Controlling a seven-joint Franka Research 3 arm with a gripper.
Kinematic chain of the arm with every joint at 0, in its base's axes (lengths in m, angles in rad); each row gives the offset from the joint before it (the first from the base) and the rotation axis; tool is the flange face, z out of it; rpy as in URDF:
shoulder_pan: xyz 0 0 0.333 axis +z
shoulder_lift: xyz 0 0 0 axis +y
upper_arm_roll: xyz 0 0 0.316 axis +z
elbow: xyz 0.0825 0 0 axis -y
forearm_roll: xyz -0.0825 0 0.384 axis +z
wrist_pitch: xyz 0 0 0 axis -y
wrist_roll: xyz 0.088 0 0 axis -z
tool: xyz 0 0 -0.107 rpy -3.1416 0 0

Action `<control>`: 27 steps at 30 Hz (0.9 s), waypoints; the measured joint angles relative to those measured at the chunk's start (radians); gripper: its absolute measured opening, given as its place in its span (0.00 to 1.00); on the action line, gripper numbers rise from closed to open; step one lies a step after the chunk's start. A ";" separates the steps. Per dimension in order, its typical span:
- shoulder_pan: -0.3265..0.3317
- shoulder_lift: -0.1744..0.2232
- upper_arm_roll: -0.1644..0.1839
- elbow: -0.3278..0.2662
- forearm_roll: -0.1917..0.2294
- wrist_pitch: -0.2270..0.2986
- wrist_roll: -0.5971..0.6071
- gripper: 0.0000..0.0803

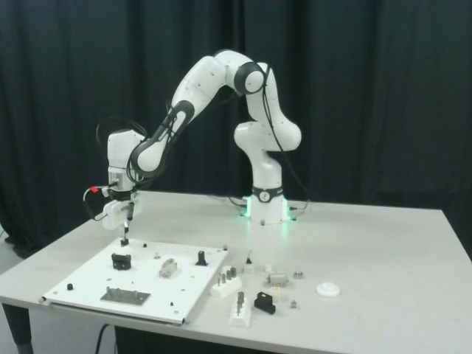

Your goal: Insert Ethernet.

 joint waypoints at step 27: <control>-0.003 0.001 0.001 -0.001 0.030 -0.013 0.000 0.12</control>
